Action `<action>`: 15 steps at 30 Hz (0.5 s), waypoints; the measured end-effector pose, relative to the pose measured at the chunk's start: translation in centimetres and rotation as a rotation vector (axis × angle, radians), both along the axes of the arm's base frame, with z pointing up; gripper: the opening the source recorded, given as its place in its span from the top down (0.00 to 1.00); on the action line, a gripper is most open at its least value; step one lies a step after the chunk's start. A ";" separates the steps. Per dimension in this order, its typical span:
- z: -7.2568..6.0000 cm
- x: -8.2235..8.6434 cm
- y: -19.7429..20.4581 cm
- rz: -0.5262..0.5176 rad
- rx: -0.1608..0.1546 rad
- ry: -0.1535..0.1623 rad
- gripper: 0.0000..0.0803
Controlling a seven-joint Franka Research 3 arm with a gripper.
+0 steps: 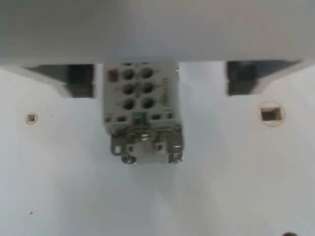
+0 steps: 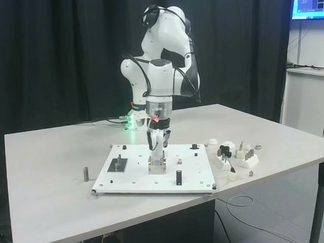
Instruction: Insert waterproof.
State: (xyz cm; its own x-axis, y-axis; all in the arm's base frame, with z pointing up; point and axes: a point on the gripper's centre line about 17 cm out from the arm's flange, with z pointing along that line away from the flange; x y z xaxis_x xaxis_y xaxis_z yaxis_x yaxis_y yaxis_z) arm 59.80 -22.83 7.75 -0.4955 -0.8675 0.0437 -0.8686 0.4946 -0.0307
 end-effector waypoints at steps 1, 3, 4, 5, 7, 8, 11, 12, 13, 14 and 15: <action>0.1 0.1 -0.1 0.002 0.000 0.001 0.61; 0.5 0.3 -0.3 0.009 -0.004 0.004 0.45; 0.7 0.3 -0.4 0.012 -0.006 0.007 0.13; 0.9 0.4 -0.5 0.015 -0.008 0.010 0.13; 1.3 0.5 -0.8 0.021 -0.013 0.017 0.13; 1.6 0.5 -0.9 0.022 -0.013 0.021 0.13; 2.2 0.5 -1.1 0.027 -0.016 0.034 0.13; 2.4 0.5 -1.2 0.029 -0.016 0.038 0.03; 2.6 0.6 -1.3 0.032 -0.017 0.043 0.03; 2.8 0.6 -1.3 0.034 -0.017 0.045 0.01; 2.9 0.7 -1.4 0.037 -0.018 0.047 0.01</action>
State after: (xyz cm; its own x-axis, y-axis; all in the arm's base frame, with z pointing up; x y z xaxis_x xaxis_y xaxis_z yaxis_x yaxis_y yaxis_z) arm 60.48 -24.21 10.69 -0.4603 -0.8840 0.0824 -0.8869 0.4620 0.0020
